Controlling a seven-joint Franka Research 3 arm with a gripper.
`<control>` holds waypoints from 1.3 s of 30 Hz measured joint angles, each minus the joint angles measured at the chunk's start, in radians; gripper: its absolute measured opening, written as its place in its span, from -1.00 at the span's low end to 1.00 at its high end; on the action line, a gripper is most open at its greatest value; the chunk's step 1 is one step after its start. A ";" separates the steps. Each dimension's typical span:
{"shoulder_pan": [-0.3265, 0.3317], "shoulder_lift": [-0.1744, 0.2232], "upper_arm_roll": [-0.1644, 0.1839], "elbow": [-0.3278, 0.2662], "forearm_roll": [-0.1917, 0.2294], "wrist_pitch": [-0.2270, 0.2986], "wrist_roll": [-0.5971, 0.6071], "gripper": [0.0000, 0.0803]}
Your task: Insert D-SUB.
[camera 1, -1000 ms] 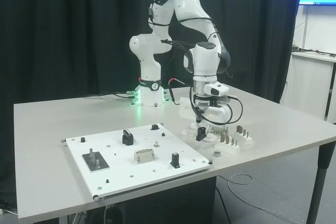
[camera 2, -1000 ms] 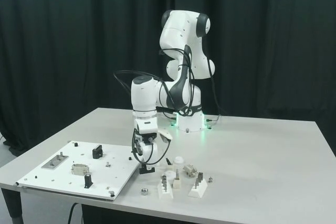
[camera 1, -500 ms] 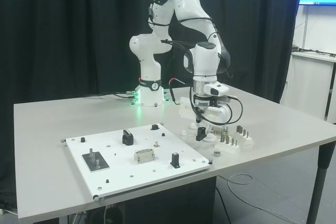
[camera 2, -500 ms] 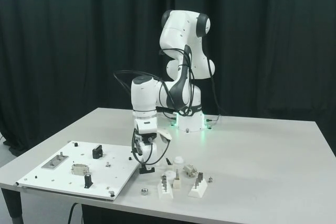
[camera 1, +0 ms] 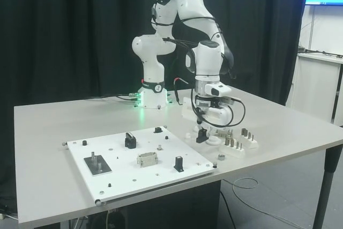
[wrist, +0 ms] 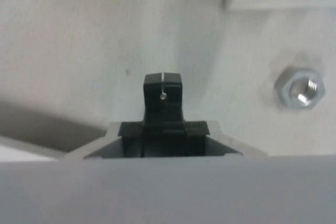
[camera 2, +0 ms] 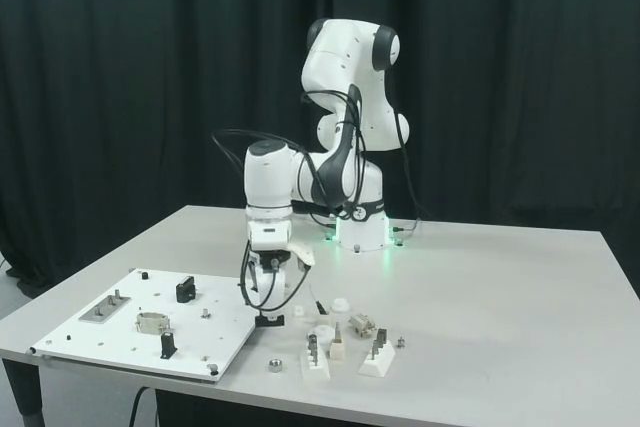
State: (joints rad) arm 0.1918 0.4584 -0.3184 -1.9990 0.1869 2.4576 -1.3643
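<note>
My gripper (camera 1: 201,135) is shut on a small black D-SUB plug (camera 1: 201,137), which hangs just above the table beside the white board's (camera 1: 123,178) right edge. The second room view shows the gripper (camera 2: 268,318) with the plug (camera 2: 268,321) at the board's (camera 2: 100,343) near corner. In the wrist view the black plug (wrist: 163,100) sticks out between the fingers over the bare grey table. The D-SUB socket (camera 1: 146,159) sits low on the board's middle, also visible as the socket (camera 2: 152,321) in the second room view.
A steel nut (wrist: 299,88) lies on the table close to the plug; the nut (camera 1: 220,157) is near the board's corner. White holders with pins (camera 1: 241,143) stand right of the gripper. Black parts (camera 1: 129,140) and a grey plate (camera 1: 97,164) sit on the board.
The gripper with the black plug has shifted a little towards the white board and risen slightly off the table. The parts on the table and board have not moved.
</note>
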 joint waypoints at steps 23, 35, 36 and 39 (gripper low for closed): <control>-0.003 -0.039 -0.054 0.001 -0.146 -0.075 0.260 -0.62; -0.031 -0.052 -0.069 0.001 -0.207 -0.111 0.341 -0.62; -0.034 -0.052 -0.071 0.001 -0.208 -0.112 0.347 -0.62; -0.044 -0.055 -0.079 0.001 -0.213 -0.117 0.370 -0.62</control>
State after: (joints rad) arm 0.1483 0.4035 -0.3971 -1.9983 -0.0262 2.3407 -0.9947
